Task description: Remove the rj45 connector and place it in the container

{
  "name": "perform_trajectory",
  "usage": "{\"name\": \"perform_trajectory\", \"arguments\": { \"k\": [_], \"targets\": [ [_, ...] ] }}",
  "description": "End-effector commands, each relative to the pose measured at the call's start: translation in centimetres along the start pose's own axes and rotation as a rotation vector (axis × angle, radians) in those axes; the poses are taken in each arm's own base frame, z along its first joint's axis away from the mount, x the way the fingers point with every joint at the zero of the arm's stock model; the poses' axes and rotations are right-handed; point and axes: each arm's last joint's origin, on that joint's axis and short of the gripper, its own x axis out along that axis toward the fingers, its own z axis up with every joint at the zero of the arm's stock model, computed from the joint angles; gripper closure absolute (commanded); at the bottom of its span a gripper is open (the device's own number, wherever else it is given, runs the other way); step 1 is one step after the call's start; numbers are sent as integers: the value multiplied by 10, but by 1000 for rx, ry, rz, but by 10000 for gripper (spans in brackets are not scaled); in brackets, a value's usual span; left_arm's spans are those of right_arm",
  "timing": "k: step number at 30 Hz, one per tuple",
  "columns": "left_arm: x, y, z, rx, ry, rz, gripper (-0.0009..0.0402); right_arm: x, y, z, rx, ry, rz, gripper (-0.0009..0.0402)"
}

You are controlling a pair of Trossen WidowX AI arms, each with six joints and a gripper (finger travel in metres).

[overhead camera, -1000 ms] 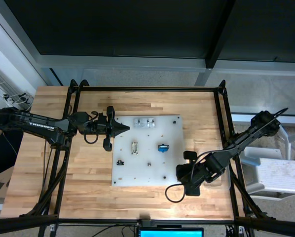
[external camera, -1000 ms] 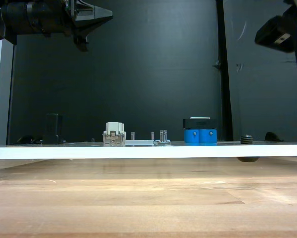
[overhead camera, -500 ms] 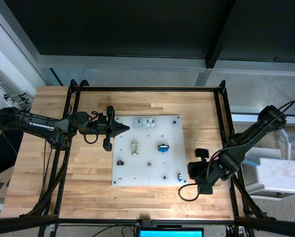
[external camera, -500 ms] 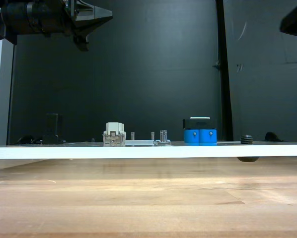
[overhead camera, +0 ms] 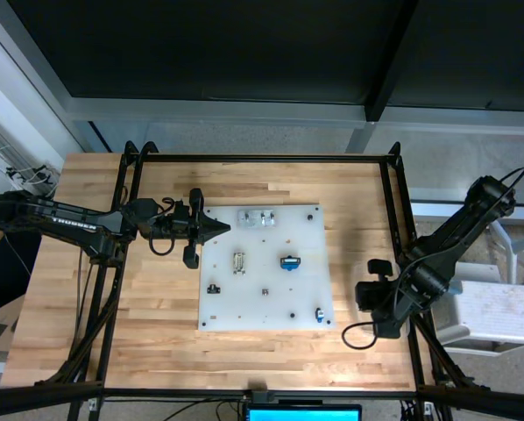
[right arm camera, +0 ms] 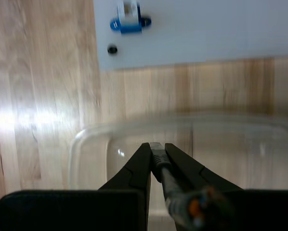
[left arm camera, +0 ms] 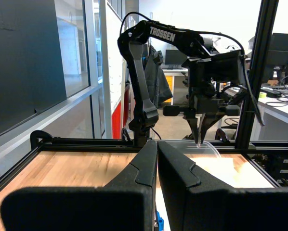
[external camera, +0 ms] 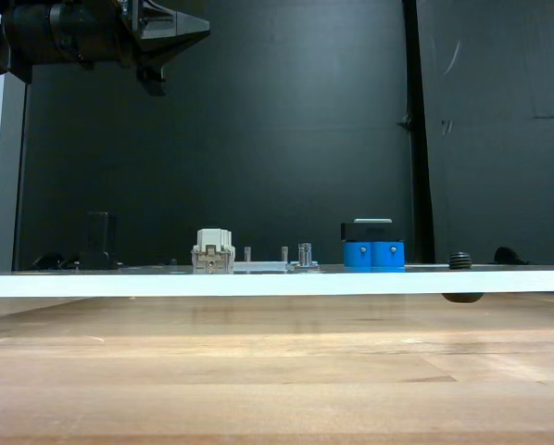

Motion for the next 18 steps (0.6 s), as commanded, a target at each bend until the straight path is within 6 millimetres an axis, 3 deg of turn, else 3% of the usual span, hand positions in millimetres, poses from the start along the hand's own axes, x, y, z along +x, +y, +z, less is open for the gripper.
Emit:
{"name": "perform_trajectory", "arguments": {
  "k": [1, 12, 18],
  "targets": [
    [0, 0, 0, 0, -1, 0, 392, 1, -3, -10, 10, 9, 11, 393],
    [0, 0, 0, 0, 0, 0, 392, 14, -8, -32, 8, 122, 21, 392],
    [0, 0, 0, 0, 0, 0, 392, 19, -12, -36, 21, 149, -7, 344]
  ]
}}
